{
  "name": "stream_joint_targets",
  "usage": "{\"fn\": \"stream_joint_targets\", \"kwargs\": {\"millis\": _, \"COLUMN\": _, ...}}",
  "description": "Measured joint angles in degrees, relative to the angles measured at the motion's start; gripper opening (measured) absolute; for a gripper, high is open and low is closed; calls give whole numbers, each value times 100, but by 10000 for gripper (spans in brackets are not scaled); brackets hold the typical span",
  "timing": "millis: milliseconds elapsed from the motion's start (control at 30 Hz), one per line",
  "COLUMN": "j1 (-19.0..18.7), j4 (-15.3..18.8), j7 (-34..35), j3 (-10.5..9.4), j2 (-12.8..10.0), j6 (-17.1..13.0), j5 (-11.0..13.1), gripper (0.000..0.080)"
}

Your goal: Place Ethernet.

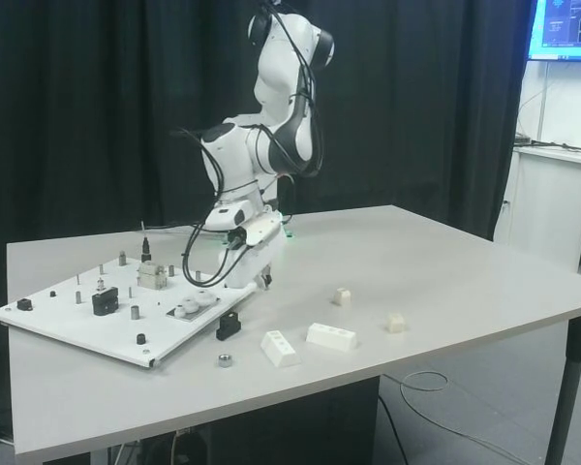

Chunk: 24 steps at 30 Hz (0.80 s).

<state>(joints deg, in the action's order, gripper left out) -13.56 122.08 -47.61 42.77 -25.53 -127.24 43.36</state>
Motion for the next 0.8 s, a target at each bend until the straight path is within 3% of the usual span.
{"fn": "stream_joint_targets", "kwargs": {"millis": 567, "j1": -314, "j4": 278, "j7": 258, "j3": 1, "j2": 120, "j6": -462, "j5": 0, "gripper": 77}}
{"fn": "stream_joint_targets", "kwargs": {"millis": 600, "j1": -322, "j4": 285, "j7": 263, "j3": 3, "j2": 122, "j6": -477, "j5": 0, "gripper": 255}}
{"fn": "stream_joint_targets", "kwargs": {"millis": 800, "j1": -360, "j4": 330, "j7": 283, "j3": 11, "j2": 141, "j6": -556, "j5": 0, "gripper": 255}}
